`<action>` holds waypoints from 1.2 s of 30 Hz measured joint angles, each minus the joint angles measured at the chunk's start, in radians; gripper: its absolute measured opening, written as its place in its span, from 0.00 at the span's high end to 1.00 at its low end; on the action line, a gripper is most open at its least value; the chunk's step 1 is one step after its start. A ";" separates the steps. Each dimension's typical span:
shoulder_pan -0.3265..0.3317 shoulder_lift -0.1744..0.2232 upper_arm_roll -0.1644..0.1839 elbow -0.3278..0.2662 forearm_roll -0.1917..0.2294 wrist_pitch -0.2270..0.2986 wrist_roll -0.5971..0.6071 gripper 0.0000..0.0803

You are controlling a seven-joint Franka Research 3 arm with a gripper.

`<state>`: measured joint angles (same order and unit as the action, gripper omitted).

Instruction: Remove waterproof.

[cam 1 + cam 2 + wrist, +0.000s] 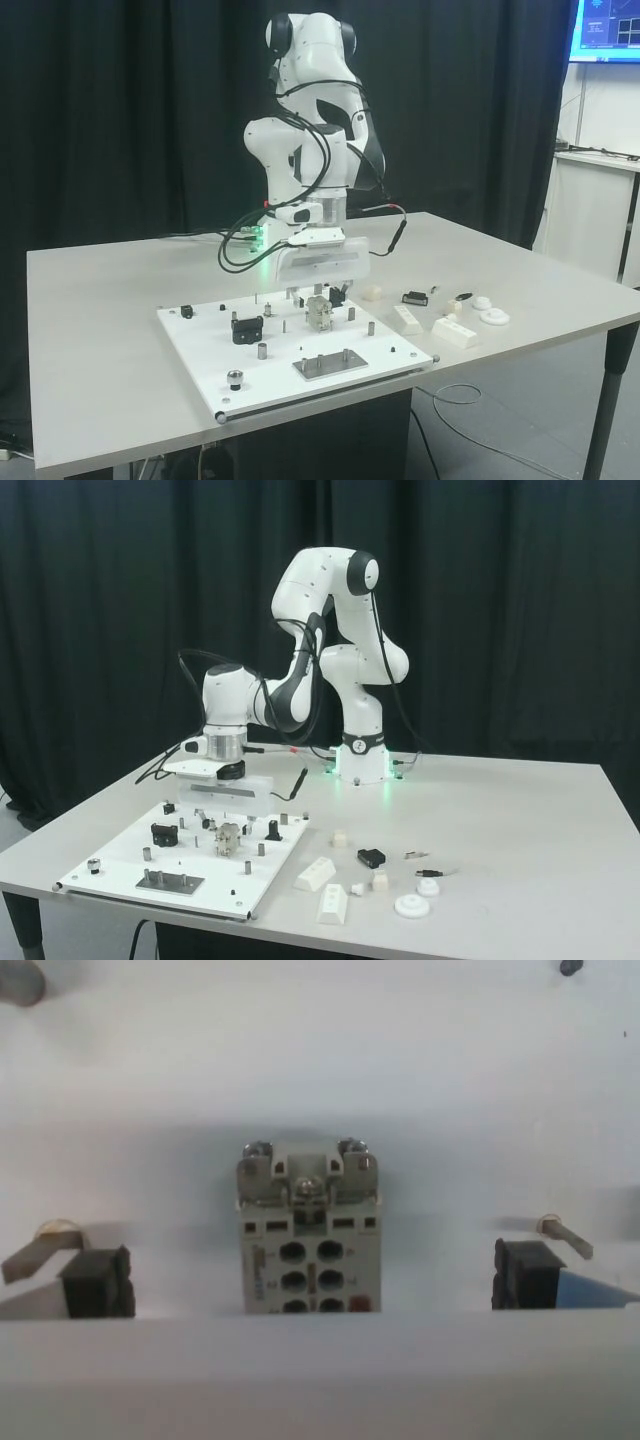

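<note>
A: Where is the waterproof connector?

B: The waterproof connector (308, 1230) stands upright on the white board (200, 345), near the board's middle. It is a grey block with two screws on top, a metal clip across its head and rows of round sockets down its face.

A: And the claw?

B: The claw (308, 1280) hangs straight above the connector. Its black fingers (97, 1282) stand wide apart, one on each side of the connector, touching nothing. In the room views the claw sits low over the board, just above the connector (319, 313).

A: What else is near the connector?

B: A black clip (246, 328) sits on the board beside it, away from the arm's base. A grey metal plate (329, 365) lies toward the board's front edge. Off the board, on the grey desk (120, 290), lie white blocks (407, 319), white round pieces (494, 317) and a small black part (415, 298).
</note>
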<state>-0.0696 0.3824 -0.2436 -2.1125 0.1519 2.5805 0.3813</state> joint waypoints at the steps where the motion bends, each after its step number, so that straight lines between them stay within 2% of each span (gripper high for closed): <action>1: 0.000 0.001 0.000 0.000 0.000 0.000 0.000 0.00; 23: 0.000 0.020 0.000 0.001 0.000 0.012 0.000 0.00; 24: 0.000 0.020 0.000 0.001 0.000 0.012 0.000 0.13; 29: 0.000 0.023 0.000 0.002 0.000 0.012 0.000 0.13; 30: 0.000 0.023 0.000 0.002 0.000 0.012 0.000 0.33; 36: 0.001 0.026 0.001 0.003 0.000 0.012 0.000 0.33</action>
<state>-0.0691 0.4079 -0.2427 -2.1098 0.1519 2.5924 0.3813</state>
